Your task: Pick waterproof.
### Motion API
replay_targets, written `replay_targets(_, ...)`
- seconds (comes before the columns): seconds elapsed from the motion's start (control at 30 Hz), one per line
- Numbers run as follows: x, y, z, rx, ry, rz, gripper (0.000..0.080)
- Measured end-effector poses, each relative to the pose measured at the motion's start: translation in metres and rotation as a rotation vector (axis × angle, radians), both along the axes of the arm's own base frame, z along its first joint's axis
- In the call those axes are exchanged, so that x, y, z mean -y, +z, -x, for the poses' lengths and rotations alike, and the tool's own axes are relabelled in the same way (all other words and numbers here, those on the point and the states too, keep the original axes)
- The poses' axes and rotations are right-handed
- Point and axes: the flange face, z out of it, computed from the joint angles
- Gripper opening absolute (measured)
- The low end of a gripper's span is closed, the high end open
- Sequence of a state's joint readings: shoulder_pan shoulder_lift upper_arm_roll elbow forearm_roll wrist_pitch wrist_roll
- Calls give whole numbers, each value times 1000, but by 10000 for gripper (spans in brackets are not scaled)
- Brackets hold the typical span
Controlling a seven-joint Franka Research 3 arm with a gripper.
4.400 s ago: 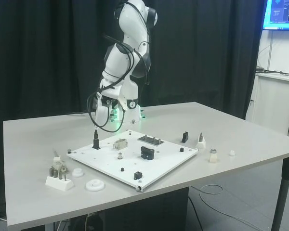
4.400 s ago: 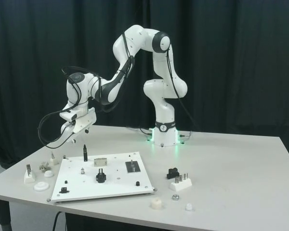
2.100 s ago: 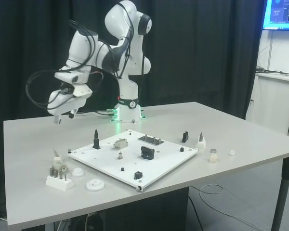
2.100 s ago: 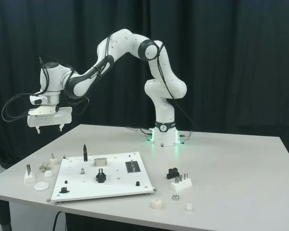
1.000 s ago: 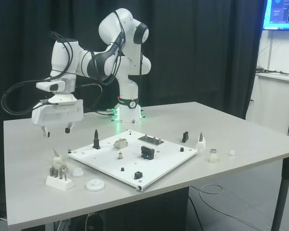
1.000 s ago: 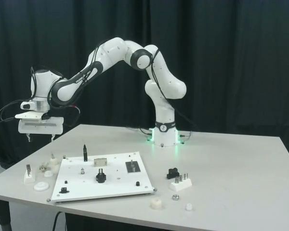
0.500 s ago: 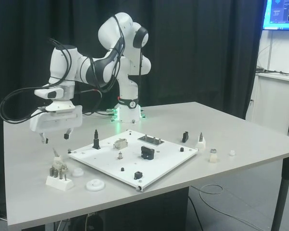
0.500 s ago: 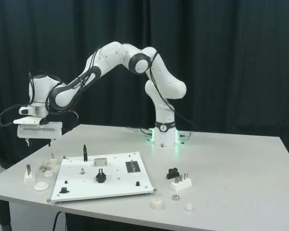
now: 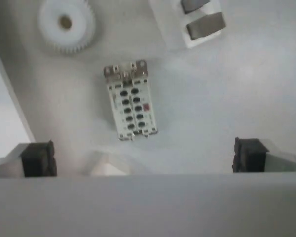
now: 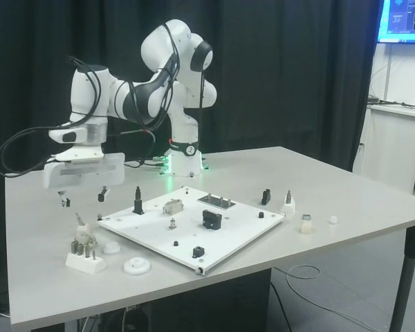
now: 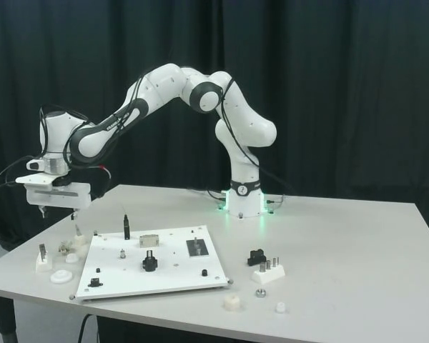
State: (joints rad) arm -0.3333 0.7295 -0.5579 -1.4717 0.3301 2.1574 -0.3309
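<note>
At the left of the frame the claw (image 10: 83,198) hangs spread and empty above the waterproof connector (image 9: 130,100); descent and the grab remain

From my wrist view the white block (image 9: 196,22) with its two grey inserts is cut off at the frame's edge, so I see only part of it. The lower part of that view is filled by the gripper (image 9: 143,157) body, hiding the table beneath. The connector (image 9: 129,100) shows rows of dark marks too blurred for me to read. In both room views it is perhaps the small piece (image 10: 82,225) under the gripper, too small to tell.
</note>
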Motion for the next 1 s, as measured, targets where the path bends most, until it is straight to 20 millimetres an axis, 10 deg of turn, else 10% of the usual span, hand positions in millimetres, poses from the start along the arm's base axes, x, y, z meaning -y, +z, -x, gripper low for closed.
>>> replay_targets(1.0, 0, -3, -13, 180, -720, -60, 800)
